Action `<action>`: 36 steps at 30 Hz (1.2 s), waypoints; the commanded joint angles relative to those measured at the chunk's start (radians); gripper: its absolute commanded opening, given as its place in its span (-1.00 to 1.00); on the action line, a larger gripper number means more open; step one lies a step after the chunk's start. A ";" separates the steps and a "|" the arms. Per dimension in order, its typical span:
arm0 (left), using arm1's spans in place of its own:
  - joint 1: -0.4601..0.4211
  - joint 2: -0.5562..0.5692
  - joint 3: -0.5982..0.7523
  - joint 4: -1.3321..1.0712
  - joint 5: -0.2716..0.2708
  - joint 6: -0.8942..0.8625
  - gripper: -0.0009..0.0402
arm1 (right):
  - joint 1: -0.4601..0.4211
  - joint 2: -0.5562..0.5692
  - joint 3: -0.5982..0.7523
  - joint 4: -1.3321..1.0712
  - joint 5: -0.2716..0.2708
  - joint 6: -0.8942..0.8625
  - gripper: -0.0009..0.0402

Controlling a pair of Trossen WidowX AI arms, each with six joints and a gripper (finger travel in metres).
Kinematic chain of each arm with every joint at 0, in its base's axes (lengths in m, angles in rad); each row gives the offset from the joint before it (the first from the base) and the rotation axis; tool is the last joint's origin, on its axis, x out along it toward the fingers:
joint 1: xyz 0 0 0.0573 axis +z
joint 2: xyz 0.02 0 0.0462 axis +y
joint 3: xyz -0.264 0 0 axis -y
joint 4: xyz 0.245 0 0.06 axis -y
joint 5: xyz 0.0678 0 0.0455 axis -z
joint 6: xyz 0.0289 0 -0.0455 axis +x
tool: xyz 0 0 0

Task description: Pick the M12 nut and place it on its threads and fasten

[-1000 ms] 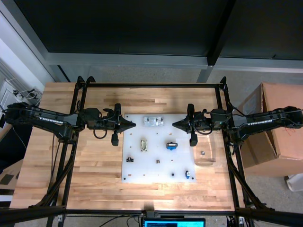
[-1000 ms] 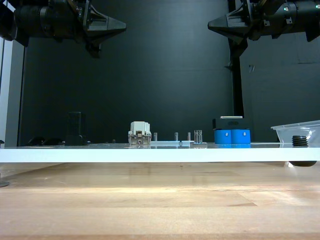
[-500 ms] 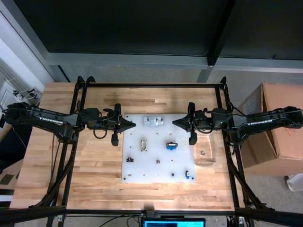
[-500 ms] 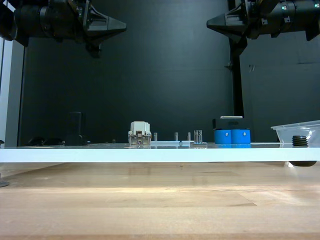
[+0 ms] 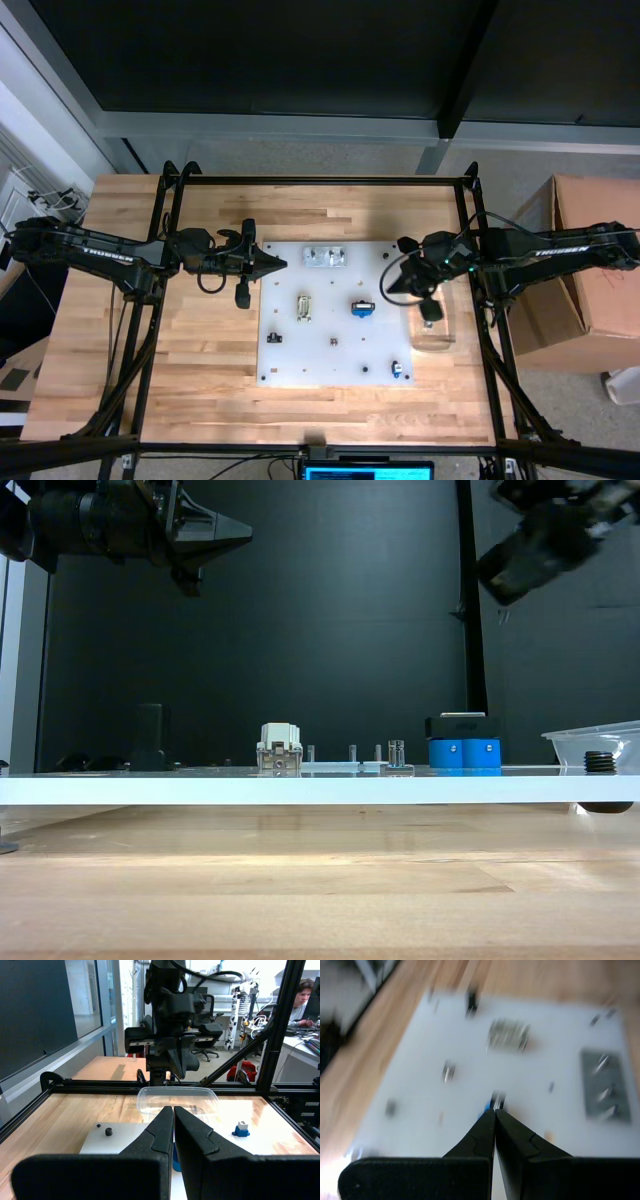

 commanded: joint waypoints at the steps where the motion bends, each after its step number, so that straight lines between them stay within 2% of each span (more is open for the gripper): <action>1: 0.000 0.000 0.000 0.000 0.000 0.000 -0.96 | 0.032 0.016 0.062 -0.206 0.002 -0.137 -0.96; 7: 0.000 0.000 0.000 0.000 0.000 0.000 -0.96 | 0.094 0.082 0.135 -0.481 0.015 -0.338 -0.96; 9: 0.000 0.000 0.000 0.000 0.000 0.000 -0.96 | 0.112 0.106 0.143 -0.537 0.041 -0.406 -0.96; 13: 0.000 0.000 0.000 0.000 0.000 0.000 -0.96 | 0.145 0.138 0.142 -0.604 0.090 -0.507 -0.94; 17: 0.000 0.000 0.000 0.000 0.000 0.000 -0.96 | 0.195 0.159 0.140 -0.613 0.097 -0.621 -0.85; 19: 0.000 0.000 0.000 0.000 0.000 0.000 -0.96 | 0.228 0.170 0.137 -0.615 0.125 -0.702 -0.77; 22: 0.000 0.000 0.000 0.000 0.000 0.000 -0.96 | 0.278 0.187 0.116 -0.607 0.194 -0.798 -0.61; 25: 0.000 0.000 0.000 0.000 0.000 0.000 -0.96 | 0.303 0.219 0.094 -0.604 0.180 -0.829 -0.44; 29: 0.000 0.000 0.000 0.000 0.000 0.000 -0.96 | 0.319 0.264 0.080 -0.592 0.137 -0.892 -0.26; 36: 0.000 0.000 0.000 0.000 0.000 0.000 -0.96 | 0.337 0.310 0.054 -0.528 0.136 -1.011 -0.10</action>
